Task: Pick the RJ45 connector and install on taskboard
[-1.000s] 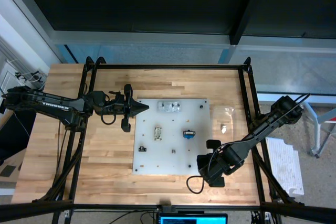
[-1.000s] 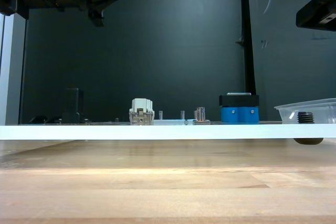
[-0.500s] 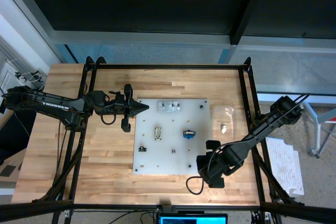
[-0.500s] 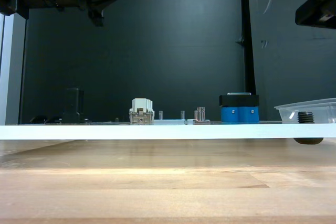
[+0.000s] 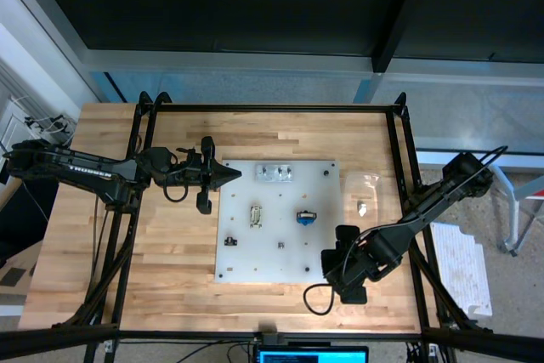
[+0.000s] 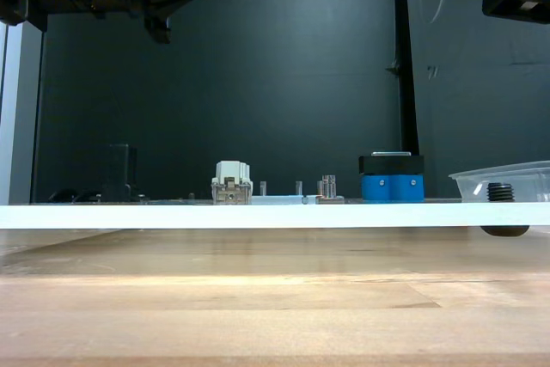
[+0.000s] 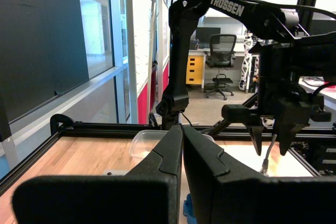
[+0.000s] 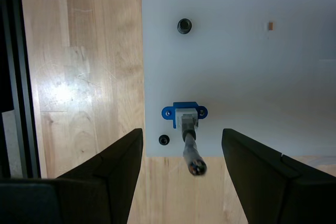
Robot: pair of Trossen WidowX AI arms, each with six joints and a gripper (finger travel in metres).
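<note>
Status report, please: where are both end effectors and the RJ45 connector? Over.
Left end effector shut, high over taskboard left edge. Right end effector open, empty, above its corner. RJ45 connector looks plugged into blue mount. No obstruction seen.

My black left gripper [image 5: 231, 175] is carried high on my left arm [image 5: 76, 167], which stretches almost level from my side inward, and it points across toward my right arm [image 5: 433, 201]. Its two pointed fingers [image 7: 168, 150] are pressed together with no gap between them. My black right gripper [image 5: 338, 263] hangs from the right arm, which slants inward and toward the near side; the wrist is bent so the gripper looks straight down, and its fingers [image 8: 121, 161] stand wide apart
</note>
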